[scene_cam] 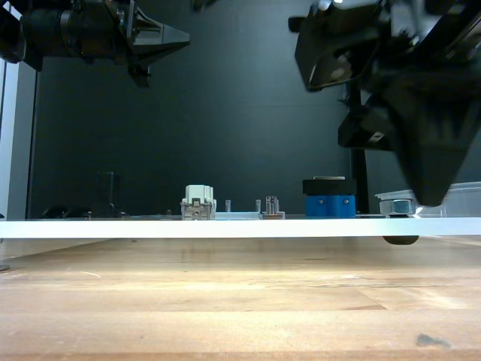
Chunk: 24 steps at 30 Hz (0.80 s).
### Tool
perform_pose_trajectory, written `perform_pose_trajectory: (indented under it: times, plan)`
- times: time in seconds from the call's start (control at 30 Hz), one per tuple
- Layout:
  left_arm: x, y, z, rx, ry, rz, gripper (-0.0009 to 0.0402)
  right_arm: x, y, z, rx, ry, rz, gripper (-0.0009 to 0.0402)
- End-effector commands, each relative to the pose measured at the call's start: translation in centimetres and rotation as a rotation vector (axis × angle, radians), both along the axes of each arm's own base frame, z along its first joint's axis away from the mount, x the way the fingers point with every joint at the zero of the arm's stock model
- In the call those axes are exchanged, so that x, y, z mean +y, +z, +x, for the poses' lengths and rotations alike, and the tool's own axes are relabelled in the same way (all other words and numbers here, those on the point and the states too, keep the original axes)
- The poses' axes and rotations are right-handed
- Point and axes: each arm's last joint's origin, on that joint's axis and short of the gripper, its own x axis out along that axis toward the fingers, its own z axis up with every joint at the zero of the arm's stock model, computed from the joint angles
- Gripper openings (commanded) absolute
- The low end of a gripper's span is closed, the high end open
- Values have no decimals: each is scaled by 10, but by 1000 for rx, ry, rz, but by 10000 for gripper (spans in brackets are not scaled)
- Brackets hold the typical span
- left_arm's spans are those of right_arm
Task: Unfasten the M12 fastener and place in the container
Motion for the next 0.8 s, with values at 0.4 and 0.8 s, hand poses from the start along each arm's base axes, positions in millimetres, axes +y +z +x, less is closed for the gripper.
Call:
perform_pose_trajectory:
  times: [0.4, 0.8]
  plan:
    - [0, 0, 0, 0, 0, 0, 0, -8, -1, -2, -3, -43, -130, 0]
    - [0, 0, 0, 0, 0, 0, 0, -17, 18, -13, 4, -131, -245, 0]
